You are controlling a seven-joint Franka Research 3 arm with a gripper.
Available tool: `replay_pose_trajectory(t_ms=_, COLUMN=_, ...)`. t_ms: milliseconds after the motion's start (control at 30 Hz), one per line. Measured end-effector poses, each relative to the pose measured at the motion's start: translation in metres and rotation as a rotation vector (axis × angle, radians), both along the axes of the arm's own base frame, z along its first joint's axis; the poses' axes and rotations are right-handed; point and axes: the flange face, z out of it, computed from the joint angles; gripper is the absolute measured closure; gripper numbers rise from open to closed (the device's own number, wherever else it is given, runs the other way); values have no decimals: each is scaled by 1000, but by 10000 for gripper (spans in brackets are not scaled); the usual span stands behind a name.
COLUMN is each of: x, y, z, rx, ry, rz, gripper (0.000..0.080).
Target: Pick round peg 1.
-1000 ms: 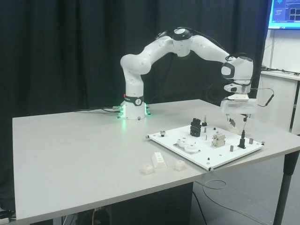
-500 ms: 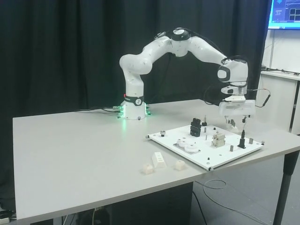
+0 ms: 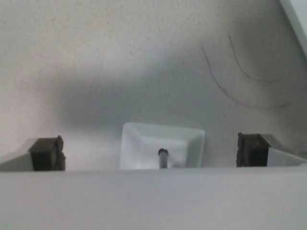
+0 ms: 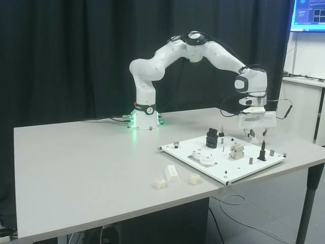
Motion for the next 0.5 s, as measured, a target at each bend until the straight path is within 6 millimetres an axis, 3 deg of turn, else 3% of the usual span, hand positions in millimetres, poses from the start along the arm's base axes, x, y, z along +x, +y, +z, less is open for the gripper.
replay_pose_trajectory(t_ms=267, x=0, y=1, z=-2, rx=0, ry=-12, rz=-25, gripper=24)
replay_pose_trajectory(t_ms=300, x=0, y=1, z=-2, rx=1, ry=-13, rz=-30, gripper=182)
replay_pose_trajectory(t_ms=500, x=0, y=1, z=-2, rx=1, ry=-20, rz=-50, gripper=182)
